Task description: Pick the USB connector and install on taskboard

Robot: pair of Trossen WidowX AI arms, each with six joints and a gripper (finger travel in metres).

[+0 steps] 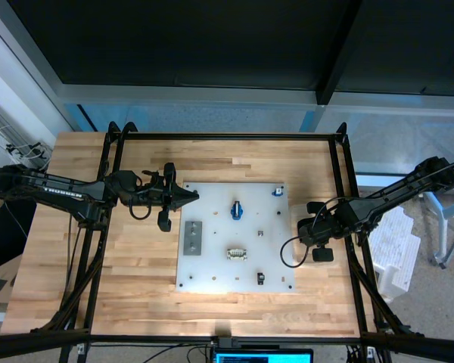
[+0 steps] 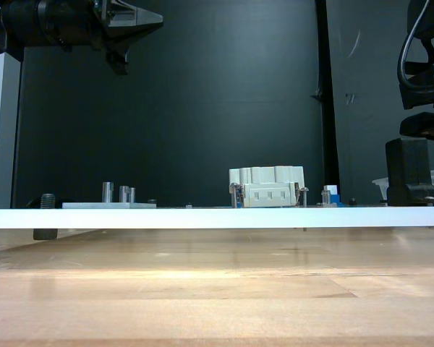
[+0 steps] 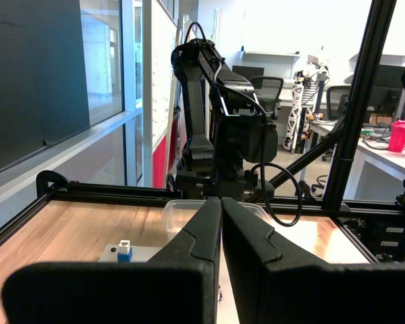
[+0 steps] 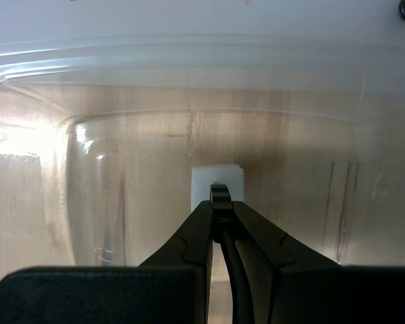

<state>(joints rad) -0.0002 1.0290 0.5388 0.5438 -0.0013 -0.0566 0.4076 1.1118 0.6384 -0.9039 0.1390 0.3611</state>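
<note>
The taskboard (image 1: pixel 212 266) is a white square plate in the middle of the table, carrying a blue part (image 1: pixel 236 209), a grey block (image 1: pixel 192 236), a beige connector (image 1: pixel 237 254) and a small black socket (image 1: pixel 261 278). My right gripper (image 4: pixel 219 202) hangs over a clear plastic tray (image 4: pixel 189 88) just right of the plate. It is shut on a tiny dark plug, the USB connector (image 4: pixel 219 192), and a thin dark cord runs back between the fingers. My left gripper (image 1: pixel 189 196) is shut and empty, raised over the plate's far left edge.
A small white cube (image 4: pixel 217 175) lies in the tray just beyond the right fingertips. In the low view the beige connector (image 2: pixel 267 186) and grey block's pins (image 2: pixel 119 194) stand up from the plate. A black frame (image 1: pixel 227 137) rings the table.
</note>
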